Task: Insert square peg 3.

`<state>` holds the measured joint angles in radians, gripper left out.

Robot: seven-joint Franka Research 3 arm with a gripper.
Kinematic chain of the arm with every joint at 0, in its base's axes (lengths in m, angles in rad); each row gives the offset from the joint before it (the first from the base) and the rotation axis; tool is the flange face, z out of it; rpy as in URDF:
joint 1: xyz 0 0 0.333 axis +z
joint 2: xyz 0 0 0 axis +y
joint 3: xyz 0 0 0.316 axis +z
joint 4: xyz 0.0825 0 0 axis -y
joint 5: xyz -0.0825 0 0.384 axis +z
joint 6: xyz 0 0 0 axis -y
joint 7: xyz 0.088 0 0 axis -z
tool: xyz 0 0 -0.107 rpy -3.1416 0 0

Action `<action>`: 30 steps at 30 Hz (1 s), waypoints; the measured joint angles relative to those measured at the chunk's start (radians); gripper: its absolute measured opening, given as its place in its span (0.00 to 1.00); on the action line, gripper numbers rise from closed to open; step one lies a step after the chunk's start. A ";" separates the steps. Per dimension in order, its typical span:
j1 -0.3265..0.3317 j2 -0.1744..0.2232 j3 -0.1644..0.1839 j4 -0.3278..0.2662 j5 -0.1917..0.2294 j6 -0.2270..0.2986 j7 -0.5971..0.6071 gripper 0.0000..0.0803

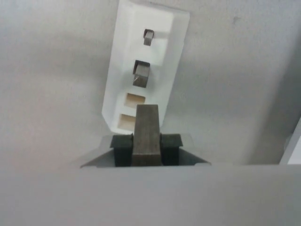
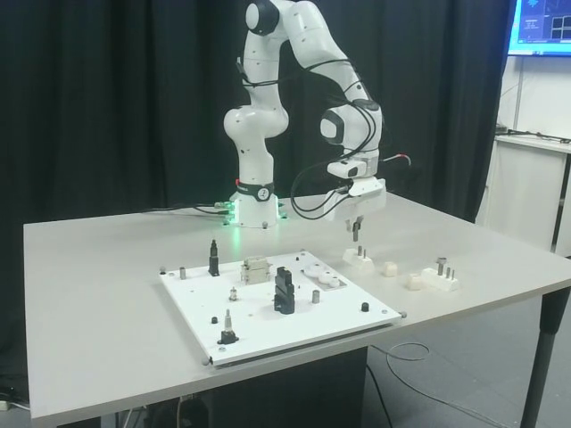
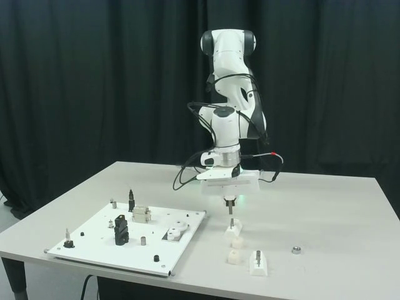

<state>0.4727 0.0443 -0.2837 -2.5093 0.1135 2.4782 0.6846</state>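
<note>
In the wrist view my gripper (image 1: 146, 149) is shut on a grey square peg (image 1: 147, 132), held between two black fingers (image 1: 121, 146). Below it lies a white peg holder (image 1: 164, 47) with two grey pegs standing in it, a small one (image 1: 148, 36) and a larger one (image 1: 141, 74), plus two empty square holes (image 1: 134, 99). The held peg hangs above the holder, near the empty holes. In the first room view my gripper (image 2: 356, 221) hovers over the white holder (image 2: 360, 259). The second room view shows my gripper (image 3: 230, 201) above that holder (image 3: 233, 231).
A white board (image 2: 268, 308) with several black and grey fixtures lies beside the holder. More white blocks (image 2: 434, 280) with pegs rest on the grey table (image 2: 107, 294), and a small ring (image 3: 296, 250) lies near them. A white cabinet (image 2: 526, 178) stands off the table's side.
</note>
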 joint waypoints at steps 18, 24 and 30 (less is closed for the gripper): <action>0.000 0.000 -0.002 0.011 -0.007 0.013 0.000 0.14; 0.000 0.000 -0.006 0.017 -0.016 0.025 0.000 0.14; 0.000 0.000 -0.014 0.026 -0.035 0.029 0.000 0.14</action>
<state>0.4727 0.0444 -0.2974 -2.4831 0.0781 2.5068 0.6846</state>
